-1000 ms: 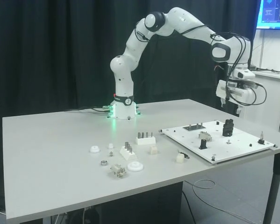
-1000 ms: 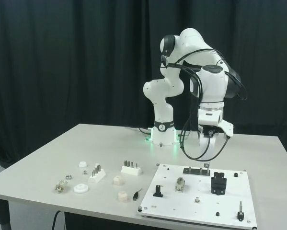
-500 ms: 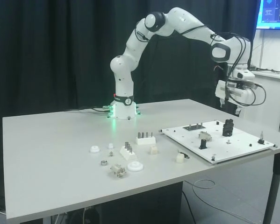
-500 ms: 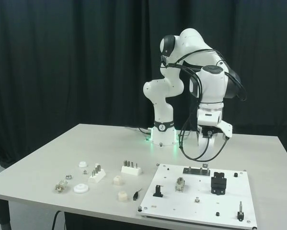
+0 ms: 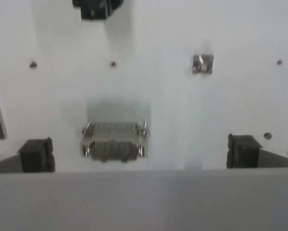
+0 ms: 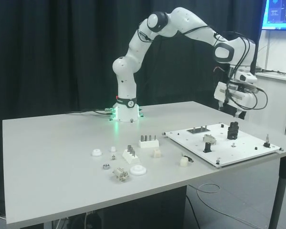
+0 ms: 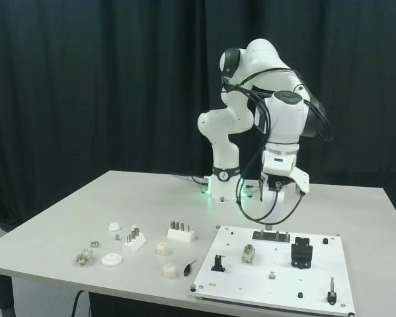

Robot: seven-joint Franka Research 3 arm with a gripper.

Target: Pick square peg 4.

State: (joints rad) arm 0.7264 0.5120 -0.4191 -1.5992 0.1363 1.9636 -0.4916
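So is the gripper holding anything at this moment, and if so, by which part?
Nothing is held. The gripper hangs in the air above the white board, and the wrist view shows only empty space between its fingertips.

On your table (image 7: pixel 65 218) the arm's base (image 7: pixel 225 188) sits at the back, with the board (image 7: pixel 316 274) in front of it toward the right as the second room view shows it. The gripper (image 7: pixel 277 196) hangs above the board's rear edge, over the peg strip (image 7: pixel 271 236). On the board you have a connector (image 7: pixel 248 253) near the middle, a bracket (image 7: pixel 218 263) left of it and a block (image 7: pixel 301 252) to its right. Left of the board, two peg holders (image 7: pixel 182 232) and small loose parts (image 7: pixel 112 259) lie on the table.
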